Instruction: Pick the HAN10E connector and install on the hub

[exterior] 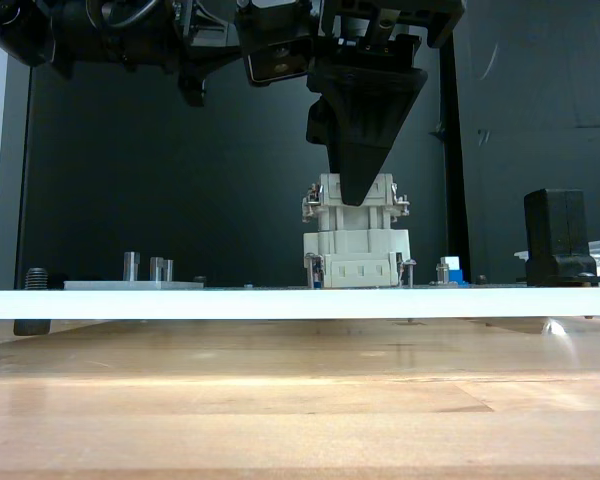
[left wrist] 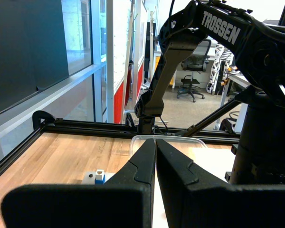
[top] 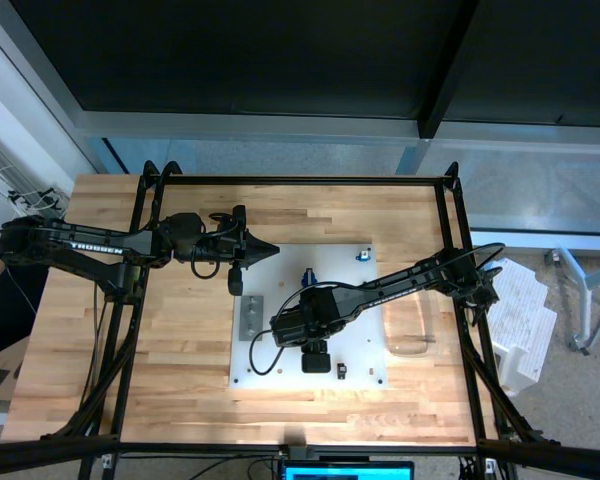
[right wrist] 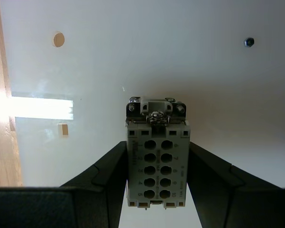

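Already the small, pale grey-beige rectangular HAN10E connector (exterior: 323,212) stands stacked on the beige-grey rectangular socket hub (exterior: 355,262), on the near half of the flat white plate (top: 365,290). The right gripper (right wrist: 156,159) reaches down over that spot, its jaws pressed against the connector's two long sides and gripping it. Picking and aligning look done. Pressing home and letting go likely remain, as I cannot tell whether the connector is fully seated. The left gripper (left wrist: 155,161) hovers over the plate's far left corner, jaws closed together and holding nothing.
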You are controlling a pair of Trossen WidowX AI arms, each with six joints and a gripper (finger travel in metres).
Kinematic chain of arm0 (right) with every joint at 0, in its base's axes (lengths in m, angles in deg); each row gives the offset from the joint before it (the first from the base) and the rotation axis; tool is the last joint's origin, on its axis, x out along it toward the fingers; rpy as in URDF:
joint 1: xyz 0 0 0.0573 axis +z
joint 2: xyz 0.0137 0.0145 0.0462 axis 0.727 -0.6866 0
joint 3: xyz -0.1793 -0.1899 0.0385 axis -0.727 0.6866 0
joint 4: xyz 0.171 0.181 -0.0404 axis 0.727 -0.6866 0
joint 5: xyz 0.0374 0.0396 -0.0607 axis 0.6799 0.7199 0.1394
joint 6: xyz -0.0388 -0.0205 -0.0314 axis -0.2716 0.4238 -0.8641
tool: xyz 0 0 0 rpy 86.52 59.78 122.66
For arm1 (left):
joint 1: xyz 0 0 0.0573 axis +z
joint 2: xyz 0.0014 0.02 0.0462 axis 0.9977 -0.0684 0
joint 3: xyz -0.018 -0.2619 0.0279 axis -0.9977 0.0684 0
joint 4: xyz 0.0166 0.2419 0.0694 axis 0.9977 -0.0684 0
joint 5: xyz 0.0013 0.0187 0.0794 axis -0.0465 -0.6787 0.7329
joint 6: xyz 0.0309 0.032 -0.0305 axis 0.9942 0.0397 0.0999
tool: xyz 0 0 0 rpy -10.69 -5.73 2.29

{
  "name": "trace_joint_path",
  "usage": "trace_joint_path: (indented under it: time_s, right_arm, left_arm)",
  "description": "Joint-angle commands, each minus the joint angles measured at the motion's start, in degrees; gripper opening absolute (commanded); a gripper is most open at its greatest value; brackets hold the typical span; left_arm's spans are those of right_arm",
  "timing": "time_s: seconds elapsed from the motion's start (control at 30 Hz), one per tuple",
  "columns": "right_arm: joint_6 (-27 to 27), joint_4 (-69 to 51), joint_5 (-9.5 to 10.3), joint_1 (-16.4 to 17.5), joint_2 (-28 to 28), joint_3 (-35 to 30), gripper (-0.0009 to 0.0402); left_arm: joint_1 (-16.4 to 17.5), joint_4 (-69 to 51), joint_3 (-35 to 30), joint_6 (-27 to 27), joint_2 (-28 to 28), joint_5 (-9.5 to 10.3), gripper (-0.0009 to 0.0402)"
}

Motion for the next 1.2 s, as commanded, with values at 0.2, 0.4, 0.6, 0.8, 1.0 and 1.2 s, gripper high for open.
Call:
trace_joint_path:
  time_s: [0.2,0.4,0.6,0.8,1.0,1.2]
  right_arm:
    - [0.2,0.3,0.0,0.0,-0.1,0.0,0.0063]
    - [0.1,0.5,-0.02,0.0,-0.1,0.3,0.0063]
    - [0.1,2.2,-0.02,0.0,-0.1,2.3,0.0063]
    - [0.0,6.1,0.0,-0.1,-0.1,5.6,0.0063]
    - [0.0,8.2,0.0,-0.2,-0.1,7.5,0.0063]
    - [0.1,8.3,-0.02,-0.2,0.0,7.5,0.0063]
  left_arm:
    - [0.0,0.0,0.0,0.0,0.0,0.0,0.0]
    - [0.0,0.0,0.0,0.0,0.0,0.0,0.0]
    - [0.0,0.0,0.0,0.0,0.0,-0.02,0.0]
    - [0.0,0.0,0.0,0.0,0.0,-0.02,0.0]
    - [0.0,0.0,0.0,0.0,0.0,-0.02,0.0]
    - [0.0,0.0,0.0,0.0,0.0,-0.02,0.0]
